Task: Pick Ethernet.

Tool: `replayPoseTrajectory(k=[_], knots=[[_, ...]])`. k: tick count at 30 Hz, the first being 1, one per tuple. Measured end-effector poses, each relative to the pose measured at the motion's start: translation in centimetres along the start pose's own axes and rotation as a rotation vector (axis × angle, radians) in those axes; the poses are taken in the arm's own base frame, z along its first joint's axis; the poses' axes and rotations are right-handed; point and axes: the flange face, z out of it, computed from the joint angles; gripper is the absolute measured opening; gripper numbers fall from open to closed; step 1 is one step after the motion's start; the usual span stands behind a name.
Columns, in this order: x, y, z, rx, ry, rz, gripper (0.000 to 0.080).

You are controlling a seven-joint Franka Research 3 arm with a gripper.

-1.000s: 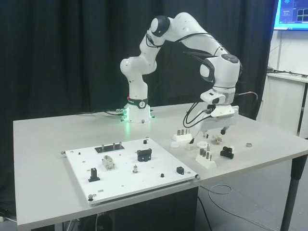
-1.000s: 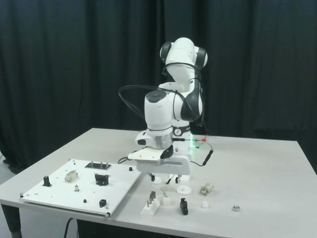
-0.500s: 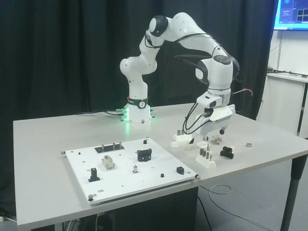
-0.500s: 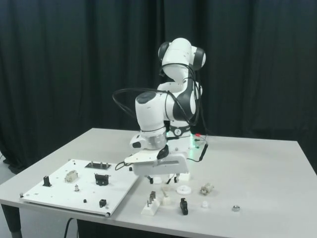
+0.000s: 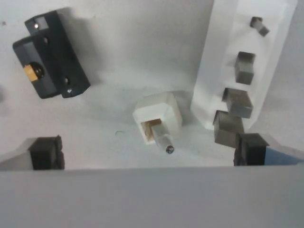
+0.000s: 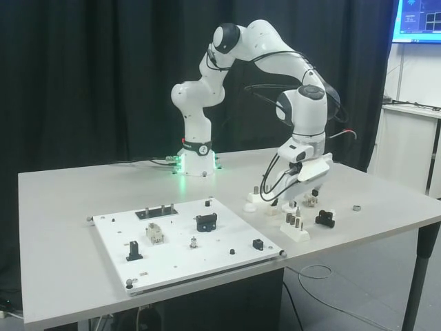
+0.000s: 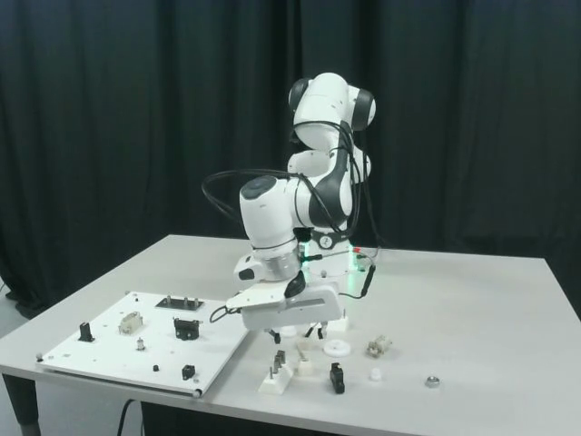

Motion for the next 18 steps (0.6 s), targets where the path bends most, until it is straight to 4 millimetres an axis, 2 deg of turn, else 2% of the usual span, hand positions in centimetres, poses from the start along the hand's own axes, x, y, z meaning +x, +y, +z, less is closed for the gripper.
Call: replayPoseTrajectory(k=[18], knots=[[-0.65,-0.15,1.01,0.003,-0.025,-0.005,0.0800]])
